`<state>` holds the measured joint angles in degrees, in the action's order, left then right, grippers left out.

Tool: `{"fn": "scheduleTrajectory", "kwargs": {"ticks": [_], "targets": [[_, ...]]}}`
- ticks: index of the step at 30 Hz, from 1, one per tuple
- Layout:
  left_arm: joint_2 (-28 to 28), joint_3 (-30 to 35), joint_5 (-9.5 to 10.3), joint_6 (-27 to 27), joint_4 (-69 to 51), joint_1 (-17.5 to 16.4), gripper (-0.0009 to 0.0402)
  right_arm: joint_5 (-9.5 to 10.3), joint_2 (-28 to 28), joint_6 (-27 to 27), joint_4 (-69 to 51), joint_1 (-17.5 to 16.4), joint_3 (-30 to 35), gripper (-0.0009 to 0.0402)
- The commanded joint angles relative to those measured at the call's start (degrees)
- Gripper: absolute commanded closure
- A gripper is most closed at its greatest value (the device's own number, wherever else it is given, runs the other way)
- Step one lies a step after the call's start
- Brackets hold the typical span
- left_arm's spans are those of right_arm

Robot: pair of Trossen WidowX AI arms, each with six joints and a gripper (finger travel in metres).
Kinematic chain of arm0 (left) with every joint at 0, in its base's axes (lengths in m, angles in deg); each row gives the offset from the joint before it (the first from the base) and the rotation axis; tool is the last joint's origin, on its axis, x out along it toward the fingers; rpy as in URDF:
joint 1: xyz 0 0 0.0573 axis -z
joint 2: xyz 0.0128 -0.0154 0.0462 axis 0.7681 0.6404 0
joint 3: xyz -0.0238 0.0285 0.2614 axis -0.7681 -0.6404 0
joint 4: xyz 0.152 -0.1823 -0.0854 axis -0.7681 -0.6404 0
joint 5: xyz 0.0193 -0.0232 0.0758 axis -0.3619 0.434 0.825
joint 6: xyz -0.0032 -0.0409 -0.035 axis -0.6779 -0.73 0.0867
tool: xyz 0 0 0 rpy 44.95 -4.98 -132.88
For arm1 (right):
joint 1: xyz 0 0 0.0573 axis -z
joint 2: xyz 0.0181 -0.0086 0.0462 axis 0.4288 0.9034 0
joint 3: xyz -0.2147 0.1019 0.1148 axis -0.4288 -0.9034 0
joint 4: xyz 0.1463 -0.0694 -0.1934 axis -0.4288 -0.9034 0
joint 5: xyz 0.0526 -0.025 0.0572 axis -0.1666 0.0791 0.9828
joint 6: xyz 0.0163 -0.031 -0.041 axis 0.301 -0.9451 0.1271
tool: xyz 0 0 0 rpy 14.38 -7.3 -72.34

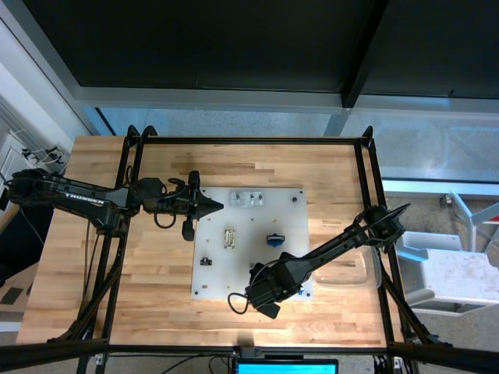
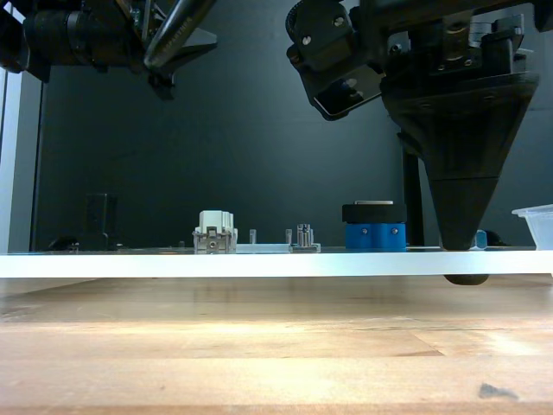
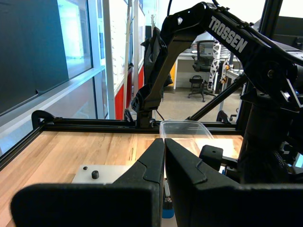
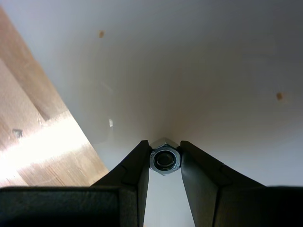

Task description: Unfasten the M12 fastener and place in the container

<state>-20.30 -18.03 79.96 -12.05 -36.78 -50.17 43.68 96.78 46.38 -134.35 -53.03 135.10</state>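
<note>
Left gripper (image 1: 216,206) at board's (image 1: 249,269) left, right gripper (image 1: 293,285) near-right corner

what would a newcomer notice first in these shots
The right pincer, pointing straight down at the white board's near right edge, is clamped on the small silver nut. The left pincer hovers shut above the board's far left part, and the clear container sits on the table just right of the board.

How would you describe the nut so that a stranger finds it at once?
Start at the white board on the table; the left end effector hangs shut over its far left part. At its near right edge, the right end effector is shut on the nut. It is the only small silver hexagon with a dark hole.
</note>
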Motion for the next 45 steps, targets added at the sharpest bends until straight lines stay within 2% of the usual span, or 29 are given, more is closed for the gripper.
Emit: {"fn": "scheduleTrajectory", "kwargs": {"ticks": [1,4,12,24,29,33,36,45], "targets": [[0.0,0.0,-0.02,0.0,0.0,0.0,0.0393,-0.11,0.0,-4.7,1.0,0.0,0.0,0.0391],[0.0,0.0,-0.02,0.0,0.0,0.0,0.0393,-0.13,0.0,-11.3,1.0,0.0,0.0,0.0393],[0.0,0.0,-0.02,0.0,0.0,0.0,0.0393,-0.17,0.0,-35.4,1.2,0.0,0.0,0.0393],[0.0,0.0,-0.02,0.0,0.0,0.0,0.0393,-0.2,0.0,-76.8,1.2,0.0,0.0,0.0393],[0.0,0.0,-0.02,0.0,0.0,0.0,0.0393,-0.24,0.0,-88.9,1.0,0.0,0.0,0.0393],[0.0,0.0,-0.02,0.0,0.0,0.0,0.0393,-0.31,0.0,-97.2,0.6,0.0,0.0,0.0393],[0.0,0.0,-0.02,0.0,0.0,0.0,0.0393,-0.7,0.0,-100.3,0.6,0.0,0.0,0.0393],[0.0,0.0,-0.02,0.0,0.0,0.0,0.0393,-0.31,0.0,-99.9,0.5,0.0,0.0,0.0392]]}}
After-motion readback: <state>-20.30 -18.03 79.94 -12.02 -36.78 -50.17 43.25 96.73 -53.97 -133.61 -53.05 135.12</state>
